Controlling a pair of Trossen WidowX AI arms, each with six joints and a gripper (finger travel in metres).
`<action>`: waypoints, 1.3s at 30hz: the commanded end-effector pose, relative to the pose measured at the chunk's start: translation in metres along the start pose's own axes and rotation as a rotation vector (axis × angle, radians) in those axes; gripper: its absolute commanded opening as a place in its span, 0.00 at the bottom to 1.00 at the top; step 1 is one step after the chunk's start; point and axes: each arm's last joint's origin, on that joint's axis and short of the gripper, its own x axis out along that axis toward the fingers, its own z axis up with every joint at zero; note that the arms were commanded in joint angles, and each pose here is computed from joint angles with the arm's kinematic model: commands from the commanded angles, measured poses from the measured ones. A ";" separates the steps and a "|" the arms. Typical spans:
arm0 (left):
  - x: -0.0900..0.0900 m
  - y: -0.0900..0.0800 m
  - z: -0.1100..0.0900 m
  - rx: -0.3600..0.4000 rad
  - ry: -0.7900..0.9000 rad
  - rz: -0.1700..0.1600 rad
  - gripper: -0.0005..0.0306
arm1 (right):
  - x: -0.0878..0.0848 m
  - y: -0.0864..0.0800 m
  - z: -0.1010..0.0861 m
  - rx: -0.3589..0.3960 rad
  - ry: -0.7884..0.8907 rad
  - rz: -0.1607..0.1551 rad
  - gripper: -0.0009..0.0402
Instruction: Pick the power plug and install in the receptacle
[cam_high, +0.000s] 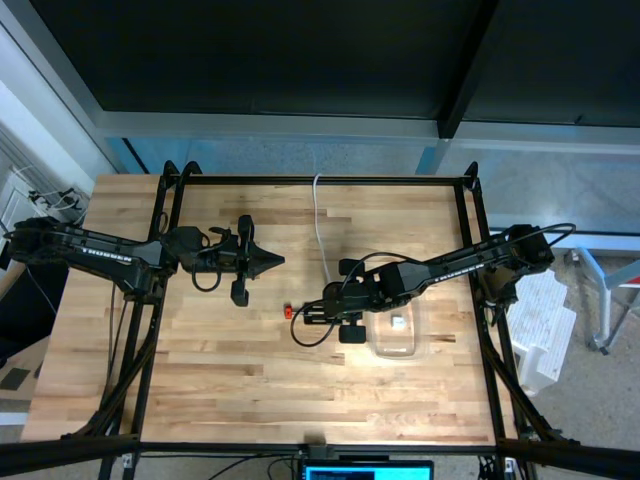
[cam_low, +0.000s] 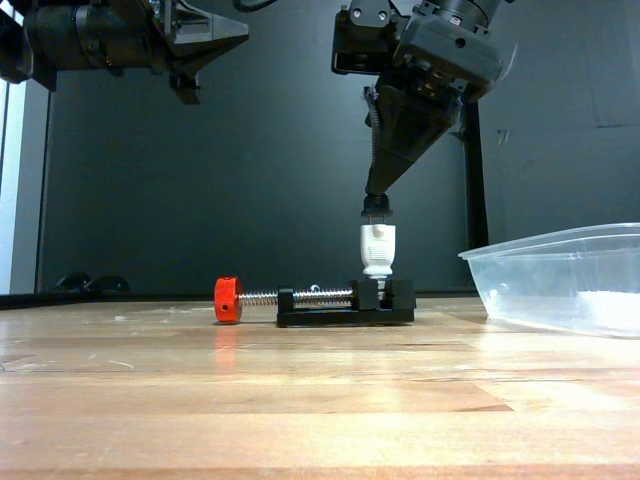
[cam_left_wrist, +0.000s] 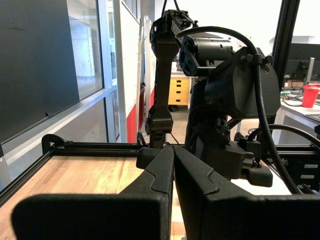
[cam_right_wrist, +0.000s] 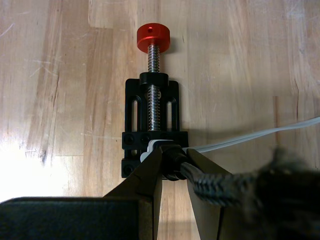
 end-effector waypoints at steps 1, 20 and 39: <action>0.000 0.000 0.000 0.000 0.000 0.000 0.02 | 0.002 0.001 -0.002 -0.002 0.009 0.002 0.02; 0.000 0.000 0.000 0.000 0.000 0.000 0.02 | 0.025 0.007 -0.023 -0.005 -0.003 0.008 0.02; 0.000 0.000 0.000 0.000 0.000 0.000 0.02 | 0.021 0.009 -0.021 -0.012 -0.030 -0.013 0.02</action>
